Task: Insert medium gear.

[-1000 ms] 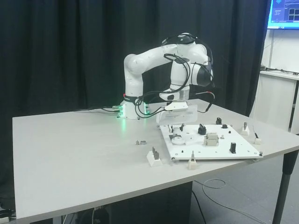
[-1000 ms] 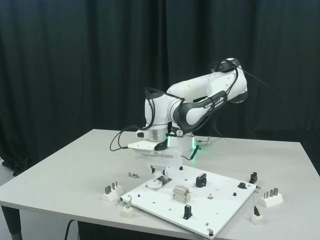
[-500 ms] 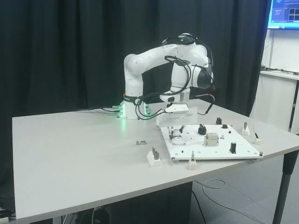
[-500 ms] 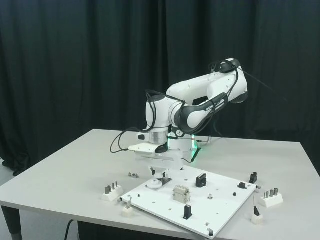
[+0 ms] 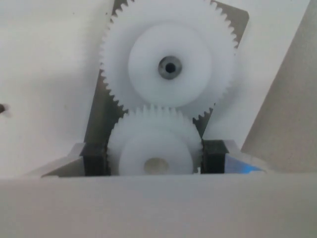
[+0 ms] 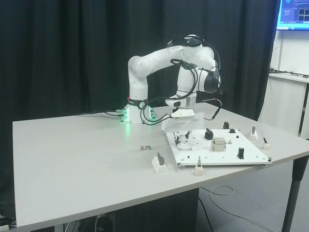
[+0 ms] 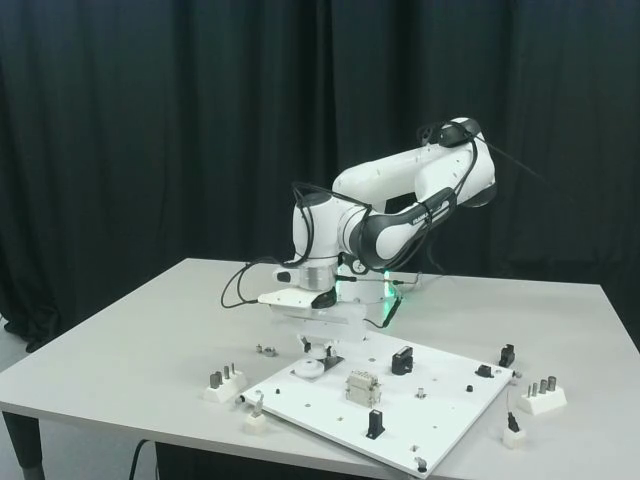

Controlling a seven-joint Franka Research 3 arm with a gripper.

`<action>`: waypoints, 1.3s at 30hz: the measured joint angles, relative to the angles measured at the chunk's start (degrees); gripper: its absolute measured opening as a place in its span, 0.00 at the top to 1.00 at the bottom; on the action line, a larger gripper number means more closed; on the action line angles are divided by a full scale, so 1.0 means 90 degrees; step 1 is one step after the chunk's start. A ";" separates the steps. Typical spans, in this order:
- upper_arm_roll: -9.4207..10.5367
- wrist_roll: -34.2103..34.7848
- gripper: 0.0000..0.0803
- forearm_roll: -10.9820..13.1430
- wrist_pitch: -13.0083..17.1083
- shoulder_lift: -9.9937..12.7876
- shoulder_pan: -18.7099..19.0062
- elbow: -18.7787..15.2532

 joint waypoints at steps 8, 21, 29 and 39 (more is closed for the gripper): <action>0.0006 -0.0075 0.50 0.0017 0.0024 0.0001 0.0000 0.0000; 0.0027 -0.0238 0.50 0.0121 0.0114 0.0010 0.0000 0.0025; 0.0032 -0.0247 0.50 0.0130 0.0114 0.0012 0.0000 0.0047; 0.0032 -0.0247 0.50 0.0094 0.0114 0.0012 0.0001 0.0043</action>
